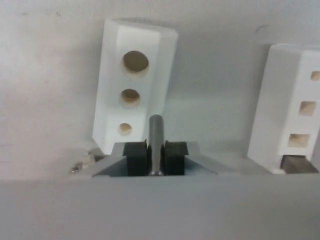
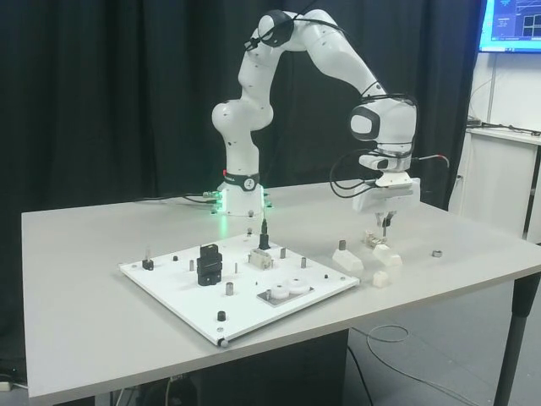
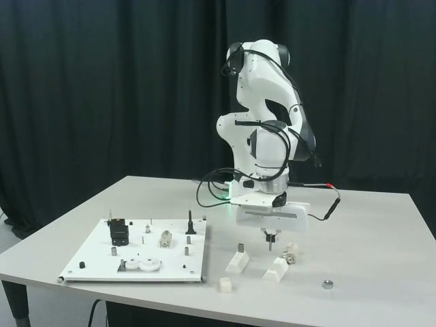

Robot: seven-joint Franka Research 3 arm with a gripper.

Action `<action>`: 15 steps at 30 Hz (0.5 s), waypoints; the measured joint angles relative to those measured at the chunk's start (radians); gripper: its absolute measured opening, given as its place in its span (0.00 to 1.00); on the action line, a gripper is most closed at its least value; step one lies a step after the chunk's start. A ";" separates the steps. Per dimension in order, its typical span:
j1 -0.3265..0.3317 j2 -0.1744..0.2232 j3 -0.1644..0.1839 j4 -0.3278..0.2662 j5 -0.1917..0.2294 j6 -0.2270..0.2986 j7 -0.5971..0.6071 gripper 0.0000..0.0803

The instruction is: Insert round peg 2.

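Over the right part of the grey table [image 2: 76, 254], my gripper [image 1: 156, 159] hangs just above a white block [image 1: 134, 82] with three round holes, and its two black pads [image 1: 135, 158] are clamped on a grey round peg [image 1: 156, 142] that sticks out straight between them. In the wrist view the peg's free end lies just beside the smallest hole [image 1: 125, 129], with the middle hole [image 1: 131, 96] and the largest hole [image 1: 136, 61] farther along the same block face; the peg is in none of them. A second white block [image 1: 290, 110], with square holes, sits well apart from the first, and a dark grey piece [image 1: 299, 164] rests against one end of it. In the first room view the gripper [image 2: 385, 222] hovers close over the blocks [image 2: 372, 258] near the table's right edge. To their left lies the white board [image 2: 241, 292] with its small fixtures, and a small ring [image 2: 437, 253] sits alone to their right. In the second room view my arm [image 3: 262, 129] reaches down from its base, with the gripper [image 3: 270, 238] over the blocks [image 3: 276, 269].
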 joint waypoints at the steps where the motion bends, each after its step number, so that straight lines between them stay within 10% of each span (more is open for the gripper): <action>1: 0.000 0.000 -0.002 0.003 0.000 -0.005 -0.005 0.09; 15: -0.003 -0.001 -0.070 0.065 -0.059 -0.094 -0.116 0.09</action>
